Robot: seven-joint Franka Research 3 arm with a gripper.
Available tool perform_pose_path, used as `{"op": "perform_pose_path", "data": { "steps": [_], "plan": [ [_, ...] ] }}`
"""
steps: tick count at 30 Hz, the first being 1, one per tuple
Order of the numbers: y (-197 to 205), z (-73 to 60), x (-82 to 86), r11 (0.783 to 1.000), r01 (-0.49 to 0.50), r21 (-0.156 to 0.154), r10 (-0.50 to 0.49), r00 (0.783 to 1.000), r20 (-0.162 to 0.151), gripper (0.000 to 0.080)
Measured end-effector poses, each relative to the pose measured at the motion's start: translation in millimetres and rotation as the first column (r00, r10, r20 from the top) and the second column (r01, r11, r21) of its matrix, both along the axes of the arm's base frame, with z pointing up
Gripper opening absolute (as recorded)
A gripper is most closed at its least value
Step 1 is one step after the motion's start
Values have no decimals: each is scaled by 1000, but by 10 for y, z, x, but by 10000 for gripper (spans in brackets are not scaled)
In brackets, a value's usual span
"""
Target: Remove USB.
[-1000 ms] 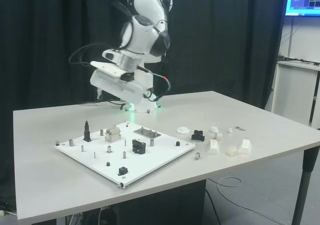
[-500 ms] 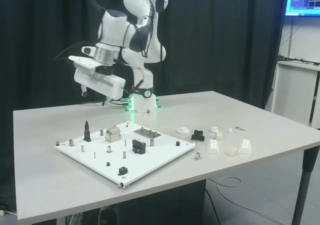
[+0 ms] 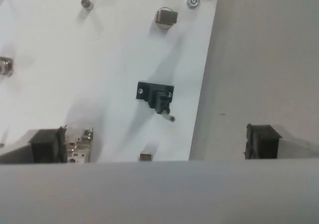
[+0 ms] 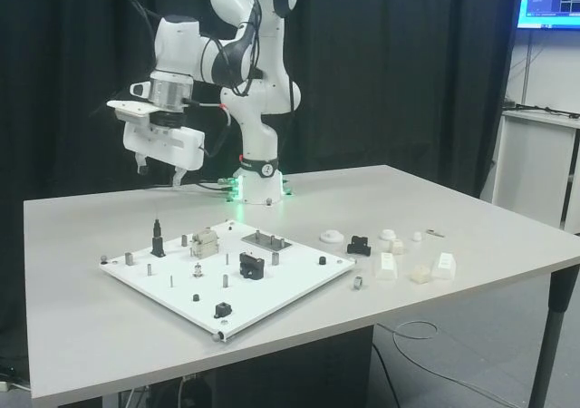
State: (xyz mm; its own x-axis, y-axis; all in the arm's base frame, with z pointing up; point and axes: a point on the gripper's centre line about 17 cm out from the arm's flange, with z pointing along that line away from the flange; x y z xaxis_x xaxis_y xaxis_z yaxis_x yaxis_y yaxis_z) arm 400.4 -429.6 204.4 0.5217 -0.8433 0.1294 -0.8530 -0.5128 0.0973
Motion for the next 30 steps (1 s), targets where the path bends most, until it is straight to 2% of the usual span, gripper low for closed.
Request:
{"op": "perform_pose_path", "data": {
  "steps": [5,10,24,30],
  "plan": [
    [-7,-69,-69,1000,17,4,-17,999,32,800],
    [1,-162,-103,1000,31,4,-31,998,49,800],
    [11,-403,-210,999,38,5,-38,999,26,800],
    [-11,-515,-221,999,49,13,-50,998,28,800]
  ]
}}
